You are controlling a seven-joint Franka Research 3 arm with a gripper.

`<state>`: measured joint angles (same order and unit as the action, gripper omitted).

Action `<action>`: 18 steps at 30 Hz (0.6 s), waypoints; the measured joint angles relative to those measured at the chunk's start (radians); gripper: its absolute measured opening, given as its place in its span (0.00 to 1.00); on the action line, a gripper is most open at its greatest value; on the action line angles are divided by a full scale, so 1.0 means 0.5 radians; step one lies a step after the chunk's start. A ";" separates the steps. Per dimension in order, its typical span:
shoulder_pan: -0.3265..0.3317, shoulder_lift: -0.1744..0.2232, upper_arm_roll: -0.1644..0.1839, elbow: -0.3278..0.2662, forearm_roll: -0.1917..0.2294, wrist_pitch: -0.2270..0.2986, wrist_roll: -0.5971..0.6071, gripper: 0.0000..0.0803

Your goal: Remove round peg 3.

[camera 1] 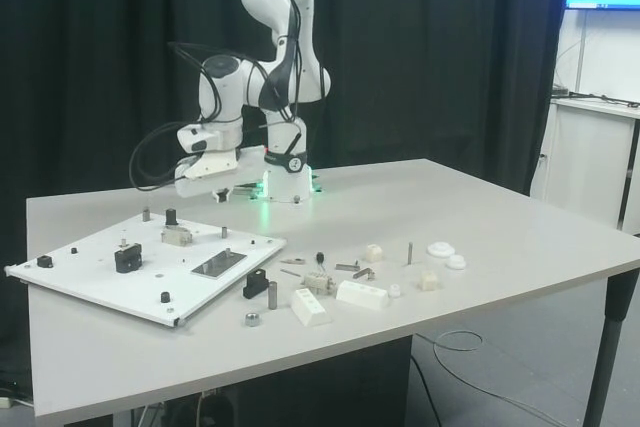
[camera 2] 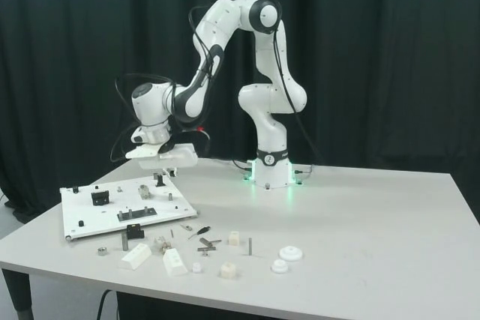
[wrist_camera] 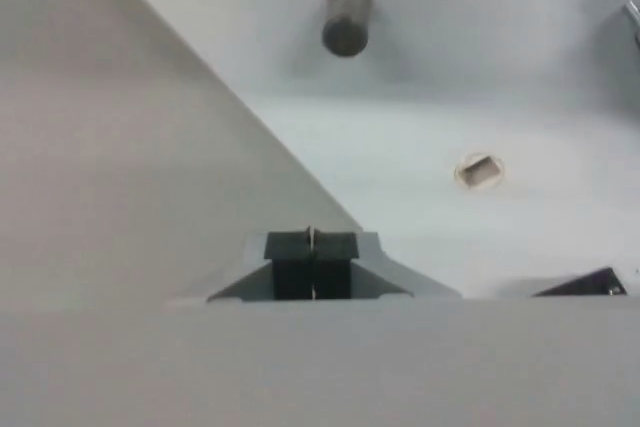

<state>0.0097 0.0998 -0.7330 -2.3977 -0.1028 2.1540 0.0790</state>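
Over the white assembly board [camera 1: 150, 277], the claw [wrist_camera: 311, 265] is hovering with fingers pressed together, holding nothing. At its 12 o'clock is standing the short grey metal peg [wrist_camera: 346, 17]: looking stiff, light, slick, so I'd pinch its exposed top.

The white board [camera 1: 95, 277] looks matt and smooth, the arm's white shell [camera 2: 217, 16] glossy plastic, the curtain [camera 2: 390, 65] cloth.

The Franka arm [camera 2: 255, 50] wears smooth white rounded shells with black bands at its joints. Black cables [camera 1: 160, 147] loop beside the wrist. A green light glows at its base [camera 2: 271, 174], and the end effector [wrist_camera: 311, 265] shows black fingertips.
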 joint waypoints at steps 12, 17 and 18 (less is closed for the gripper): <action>0.000 -0.139 0.000 0.005 -0.071 -0.084 0.043 0.00; 0.001 -0.166 0.002 0.005 -0.081 -0.094 0.055 0.00; 0.001 -0.171 0.003 0.005 -0.082 -0.096 0.056 0.00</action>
<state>0.0102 0.0143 -0.7317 -2.3954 -0.1437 2.1059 0.1071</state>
